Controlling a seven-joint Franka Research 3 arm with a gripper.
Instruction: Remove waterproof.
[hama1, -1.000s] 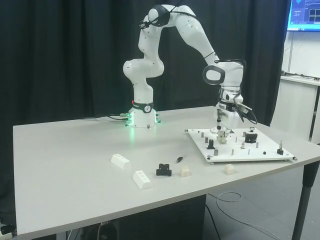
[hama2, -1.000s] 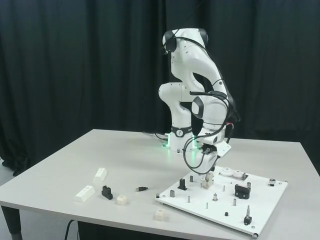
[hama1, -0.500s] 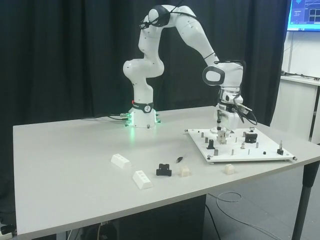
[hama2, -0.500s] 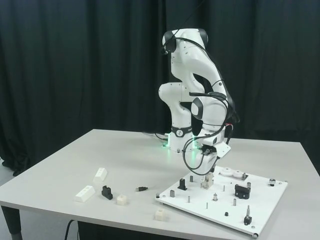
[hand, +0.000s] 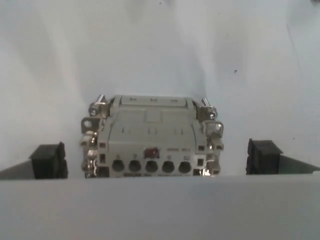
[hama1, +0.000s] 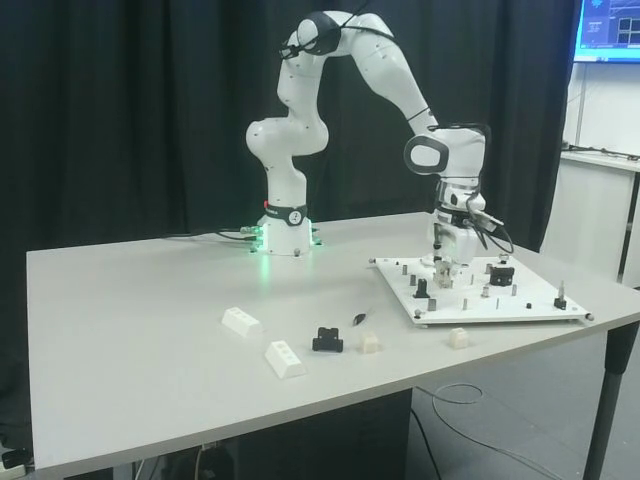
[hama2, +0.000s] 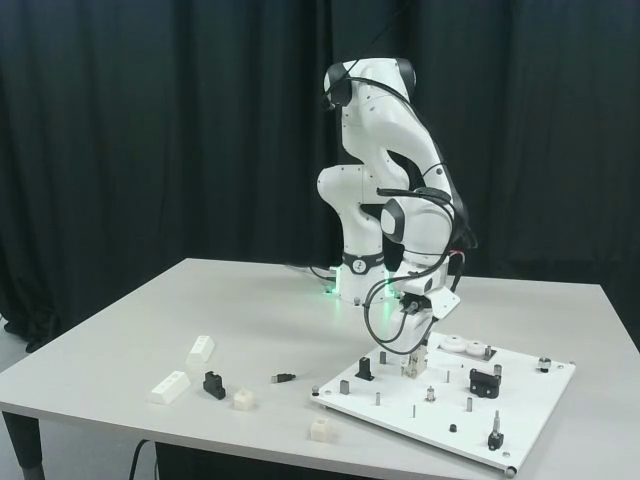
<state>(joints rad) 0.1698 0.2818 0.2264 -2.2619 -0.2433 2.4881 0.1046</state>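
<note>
Waterproof connector (hand: 152, 142): you see it in the wrist view as a grey housing with a row of round sockets along one face and metal screws and clips at both ends. It stands on the white board (hama2: 525, 405), between the two black fingertips (hand: 48, 161). Each pad sits clear of the housing, with white board showing in the gap on both sides, so the claw is spread apart and grips nothing. In the room views you find the connector (hama2: 412, 365) on the middle part of the board, nearer the edge that faces the arm's base, and the gripper (hama2: 414, 352) hangs straight above it. The gripper (hama1: 445, 262) points down at the board (hama1: 520, 305).

Around the connector the board carries small upright pegs, a black block (hama2: 484, 382) and two white discs (hama2: 460, 346) near its far edge. The board lies at the grey table's (hama1: 130, 330) corner farthest from the loose parts.

Off the board you see two white blocks (hama1: 262, 340), a black clip (hama1: 326, 340), a small dark plug (hama1: 358, 318) and two pale cubes (hama1: 369, 342), all near the table's front edge.
</note>
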